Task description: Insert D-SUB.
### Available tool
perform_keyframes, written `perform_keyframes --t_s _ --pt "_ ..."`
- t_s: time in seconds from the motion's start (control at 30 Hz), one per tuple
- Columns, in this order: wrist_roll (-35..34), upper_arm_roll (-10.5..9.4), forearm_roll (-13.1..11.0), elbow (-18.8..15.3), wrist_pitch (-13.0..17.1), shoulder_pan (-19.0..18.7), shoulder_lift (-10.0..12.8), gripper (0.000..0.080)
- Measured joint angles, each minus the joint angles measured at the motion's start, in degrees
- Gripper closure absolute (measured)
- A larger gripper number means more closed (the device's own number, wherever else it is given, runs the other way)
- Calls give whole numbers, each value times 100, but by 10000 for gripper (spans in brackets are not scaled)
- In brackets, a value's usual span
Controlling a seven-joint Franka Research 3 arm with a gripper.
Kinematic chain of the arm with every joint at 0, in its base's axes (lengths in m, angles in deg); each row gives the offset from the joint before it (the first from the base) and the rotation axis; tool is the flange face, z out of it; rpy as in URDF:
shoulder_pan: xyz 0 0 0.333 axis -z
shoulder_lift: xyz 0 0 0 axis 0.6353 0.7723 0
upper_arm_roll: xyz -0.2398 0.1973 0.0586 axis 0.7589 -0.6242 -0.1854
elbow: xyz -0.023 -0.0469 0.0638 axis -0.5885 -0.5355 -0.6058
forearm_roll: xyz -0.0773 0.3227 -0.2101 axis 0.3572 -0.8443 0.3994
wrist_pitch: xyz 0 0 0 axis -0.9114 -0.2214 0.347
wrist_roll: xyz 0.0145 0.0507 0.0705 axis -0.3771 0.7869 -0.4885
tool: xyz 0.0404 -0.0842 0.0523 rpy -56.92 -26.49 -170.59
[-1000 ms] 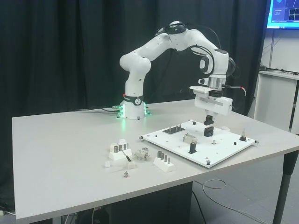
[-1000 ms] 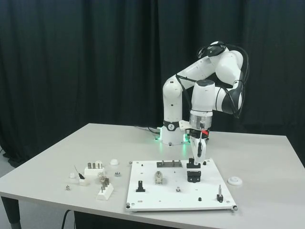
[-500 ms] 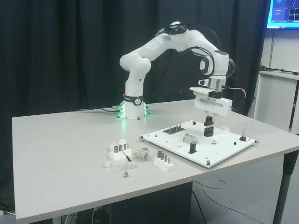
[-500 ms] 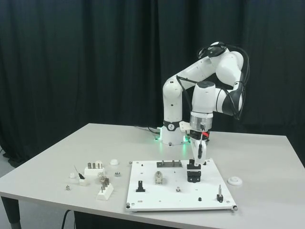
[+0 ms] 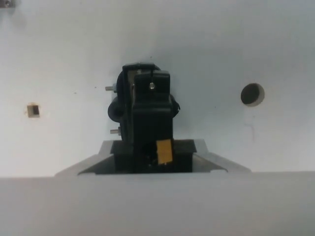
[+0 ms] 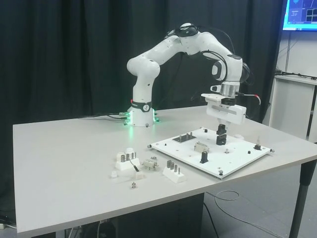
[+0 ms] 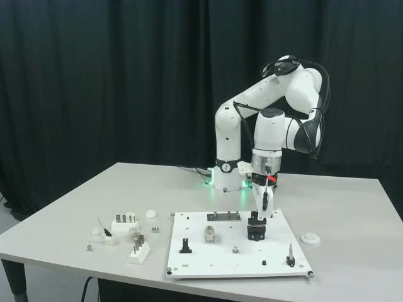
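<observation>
My gripper (image 6: 220, 130) hangs over the far middle of the white board (image 6: 242, 153), shut on a small black connector (image 5: 151, 113). Directly beneath it stands a black fixture (image 6: 221, 141) bolted to the board, and the connector's lower end meets or nearly meets its top. In the second room view the gripper (image 7: 257, 217) sits just above the same fixture (image 7: 255, 233). In the wrist view the connector covers most of the fixture (image 5: 118, 105), so the contact itself is hidden.
On the board (image 7: 214, 261) are a grey metal connector (image 6: 200, 147), a black bracket (image 6: 203, 158), a low rail (image 6: 184, 138) and a peg (image 6: 257, 146). White part holders (image 6: 126, 157) (image 6: 174, 172) stand on the table beside the board. A white disc (image 7: 309, 238) lies on its other side.
The gripper has come down a little with the black connector, closing the gap to the black fixture. Nothing else on the table has moved.
</observation>
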Motion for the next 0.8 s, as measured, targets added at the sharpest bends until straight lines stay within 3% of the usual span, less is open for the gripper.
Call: perform_keyframes --t_s 0.8 --pt "129 5 6 6 36 8 58 648"
